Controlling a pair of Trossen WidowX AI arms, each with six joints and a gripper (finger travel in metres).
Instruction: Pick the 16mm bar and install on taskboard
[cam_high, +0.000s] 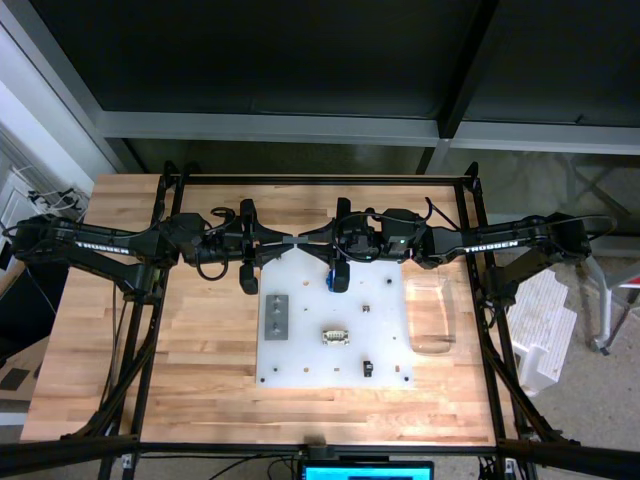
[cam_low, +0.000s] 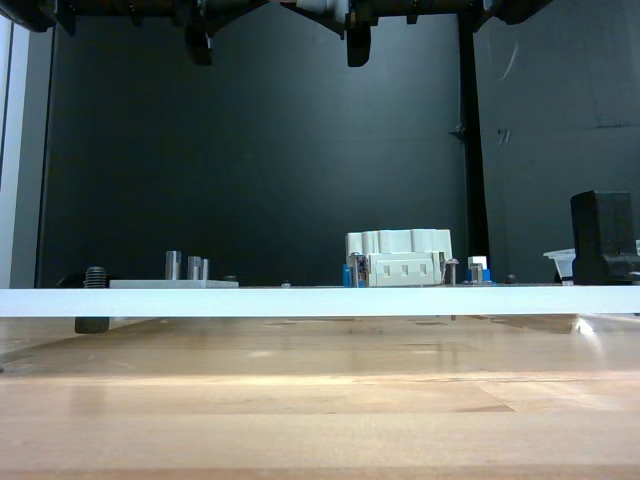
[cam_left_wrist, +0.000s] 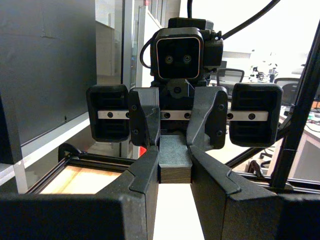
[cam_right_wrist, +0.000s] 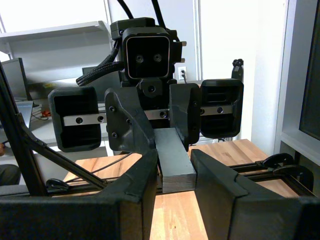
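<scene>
One bar (cam_left_wrist: 175, 156), bridging left hand (cam_high: 284, 240), right hand (cam_high: 315, 239)

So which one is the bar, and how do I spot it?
Above the far edge of the white board, the left gripper and right gripper meet tip to tip. The 16mm bar is the short grey block bridging them, clamped at each end. Unlike the connector seated on the board, it hangs in the air.
</scene>
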